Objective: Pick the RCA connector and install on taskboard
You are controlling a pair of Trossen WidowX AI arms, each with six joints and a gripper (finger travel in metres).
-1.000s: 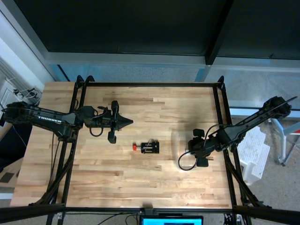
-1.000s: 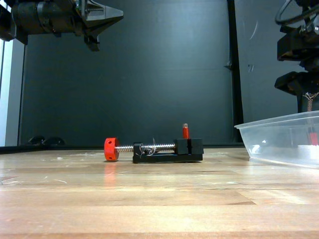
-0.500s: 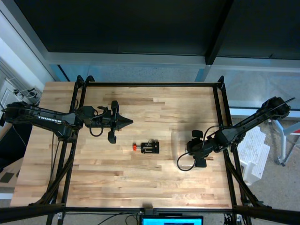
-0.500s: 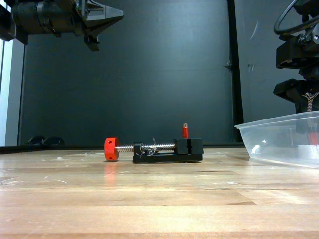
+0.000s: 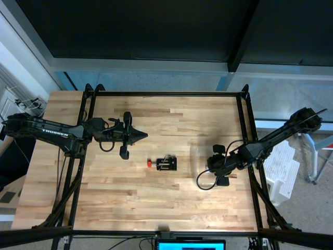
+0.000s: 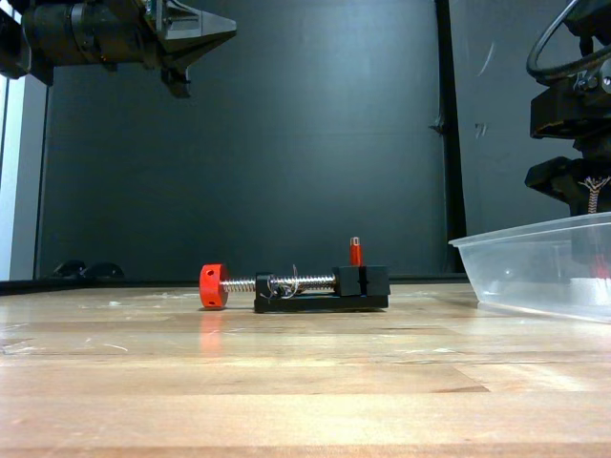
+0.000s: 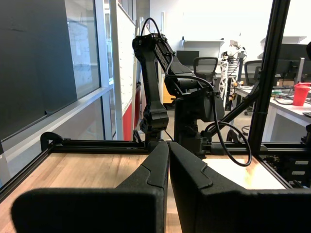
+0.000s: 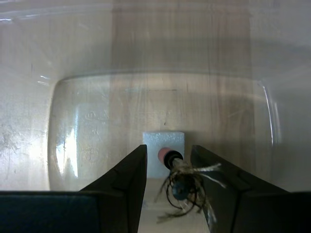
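Above the wooden table (image 5: pixel 156 208), left claw (image 5: pixel 144 136) hovers; right claw (image 8: pixel 168 147) over tray (image 6: pixel 525 277).

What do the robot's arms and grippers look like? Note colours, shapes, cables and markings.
Both arms are black, slim and jointed, each with a looped black cable near the wrist; the left arm carries white lettering. The left gripper, high above the table, tapers to a wedge. The right gripper, over the clear tray, has black angular fingers.
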